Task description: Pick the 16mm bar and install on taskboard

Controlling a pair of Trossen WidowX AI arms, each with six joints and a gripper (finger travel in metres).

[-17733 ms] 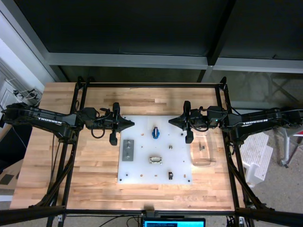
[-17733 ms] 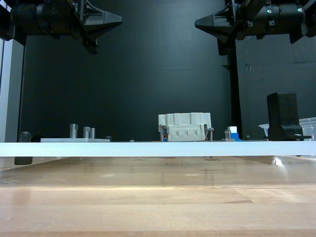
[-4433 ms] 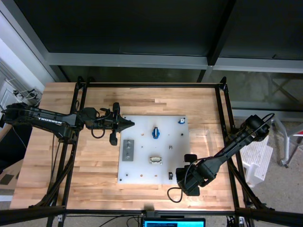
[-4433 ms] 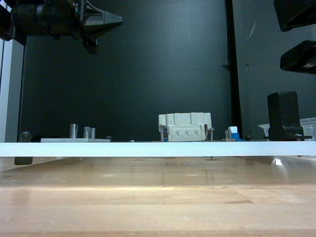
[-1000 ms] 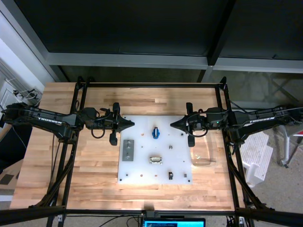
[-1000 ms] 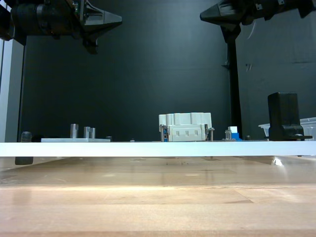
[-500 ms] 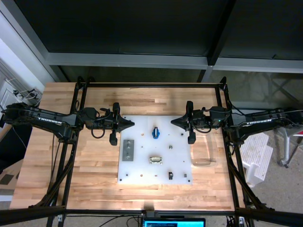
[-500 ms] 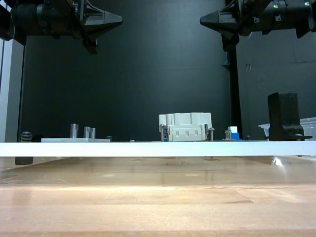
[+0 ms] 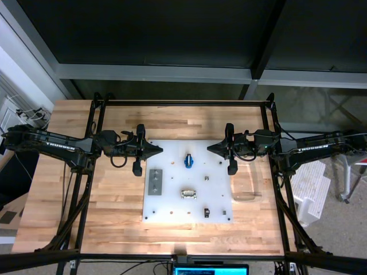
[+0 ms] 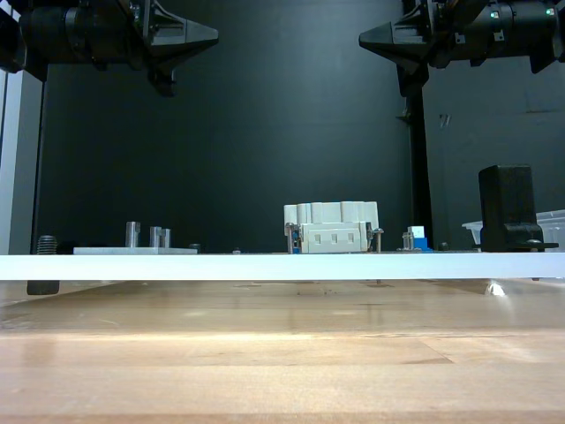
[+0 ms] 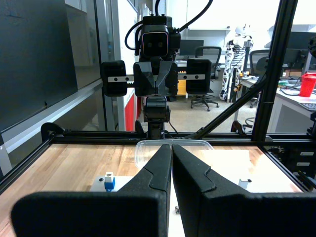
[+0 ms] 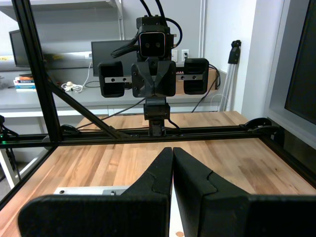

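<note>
Wooden table [image 9: 114, 220], left gripper [image 9: 160, 150] and right gripper [image 9: 209, 148] above taskboard [image 9: 172, 189] edges, bar indiscernible

Butcher-block wooden table [image 9: 109, 212], boxed in by a black metal frame [image 9: 183, 103]. Clear plastic tray [image 9: 245, 199] flat on the wood toward the table's right side, its rounded rim catching light. Blue-lit screen [image 9: 210, 269] at the middle of the near edge. White stacked sheets [image 9: 312, 186] on the floor beyond the right edge. Grey beam [image 9: 172, 73] across the dark space behind the far edge. Loose cables [image 9: 26, 116] against the white wall at far left. From the left wrist: black office chair [image 11: 206, 54] and red cup [image 11: 307, 84] in the room beyond. From the right wrist: dark monitor [image 12: 101, 52] on a desk, small stack of books [image 12: 24, 81] nearby
</note>
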